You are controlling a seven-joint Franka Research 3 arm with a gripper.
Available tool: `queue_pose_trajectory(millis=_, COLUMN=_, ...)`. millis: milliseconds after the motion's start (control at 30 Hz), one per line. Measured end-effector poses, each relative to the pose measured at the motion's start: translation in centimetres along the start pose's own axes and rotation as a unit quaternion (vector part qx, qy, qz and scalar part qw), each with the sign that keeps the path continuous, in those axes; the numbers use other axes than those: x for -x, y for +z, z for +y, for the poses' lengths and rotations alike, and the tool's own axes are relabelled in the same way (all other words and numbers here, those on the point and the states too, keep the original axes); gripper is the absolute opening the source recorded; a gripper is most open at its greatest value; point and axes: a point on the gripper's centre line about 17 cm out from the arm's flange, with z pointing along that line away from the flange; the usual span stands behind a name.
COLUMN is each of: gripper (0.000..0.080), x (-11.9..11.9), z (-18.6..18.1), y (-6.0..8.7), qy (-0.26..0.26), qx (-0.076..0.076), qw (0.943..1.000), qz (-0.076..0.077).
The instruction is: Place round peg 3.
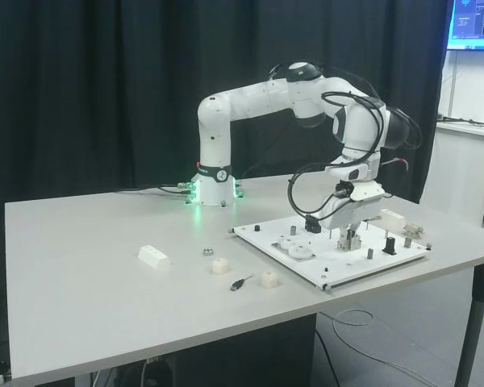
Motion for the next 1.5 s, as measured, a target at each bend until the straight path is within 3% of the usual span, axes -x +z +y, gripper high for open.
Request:
queue_pose_trajectory(millis=933, gripper=0.0112, x=-0.1, z=-0.1, y=-0.4, qy=0.002, qx=0.000, qw=1.0000, qz=0.002)
queue_pose_trajectory(millis=1500, gripper=0.0112, x=1.9, z=6.4, y=0.3, qy=-0.023, qx=0.024, qw=0.9994, qz=-0.004)
